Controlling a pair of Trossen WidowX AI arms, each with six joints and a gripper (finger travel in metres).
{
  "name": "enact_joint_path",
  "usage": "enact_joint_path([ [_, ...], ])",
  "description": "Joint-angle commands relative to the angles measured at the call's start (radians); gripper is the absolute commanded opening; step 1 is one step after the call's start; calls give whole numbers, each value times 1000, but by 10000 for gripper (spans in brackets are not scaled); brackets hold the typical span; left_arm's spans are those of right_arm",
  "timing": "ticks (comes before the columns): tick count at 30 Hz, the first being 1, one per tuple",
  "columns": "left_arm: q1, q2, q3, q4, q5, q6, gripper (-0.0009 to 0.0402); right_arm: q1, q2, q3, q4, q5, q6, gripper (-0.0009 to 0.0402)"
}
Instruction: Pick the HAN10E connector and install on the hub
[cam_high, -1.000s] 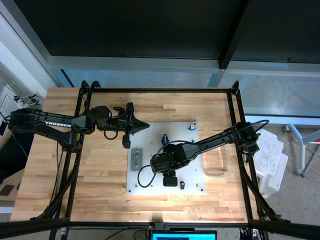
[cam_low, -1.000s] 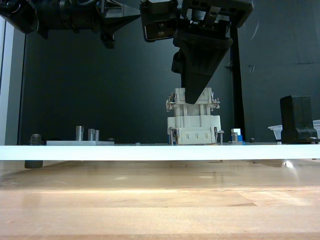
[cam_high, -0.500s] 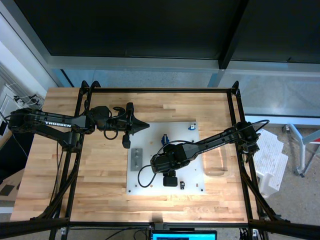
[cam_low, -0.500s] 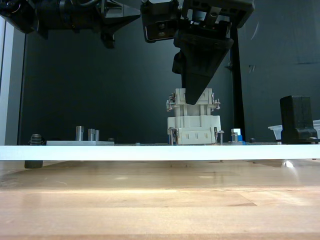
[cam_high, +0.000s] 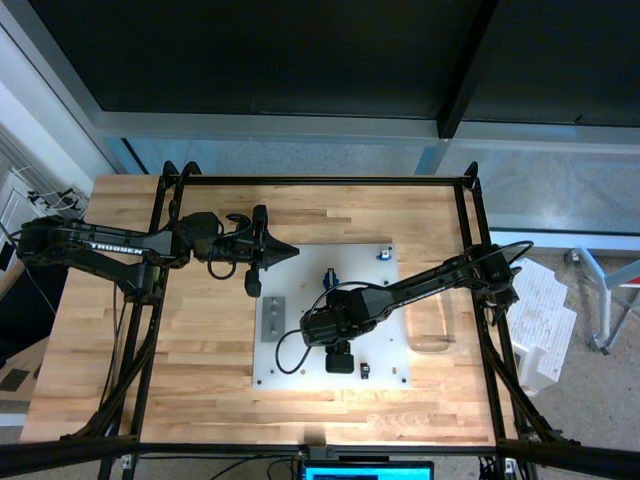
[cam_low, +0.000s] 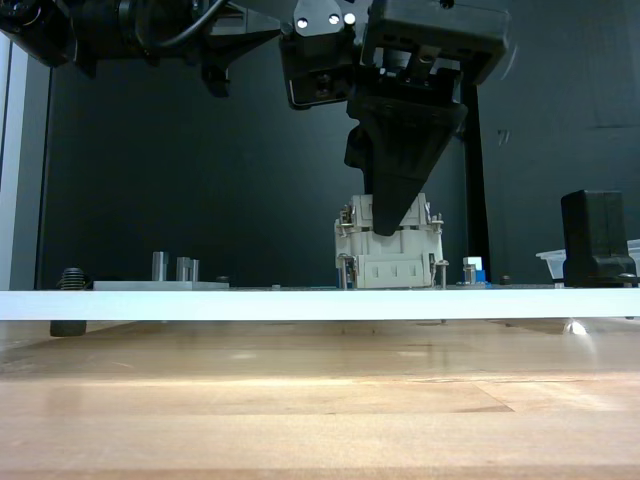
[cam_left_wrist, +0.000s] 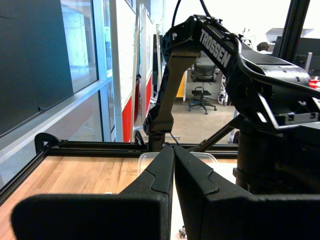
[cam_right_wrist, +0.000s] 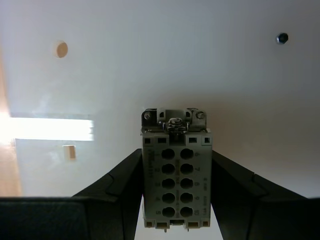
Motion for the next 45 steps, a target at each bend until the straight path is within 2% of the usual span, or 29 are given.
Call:
enact_joint_path([
  [1, 0, 0, 0, 0, 0, 0, 0, 2, 5, -5, -9, 14, 0, 14],
  [18, 0, 0, 0, 1, 0, 0, 0, 2, 5, -13, -3, 14, 0, 13],
  [28, 0, 0, 0, 0, 0, 0, 0, 2, 5, -69, 46, 14, 0, 14],
  [45, 0, 0, 0, 0, 0, 0, 0, 2, 5, -89, 75, 14, 0, 13],
])
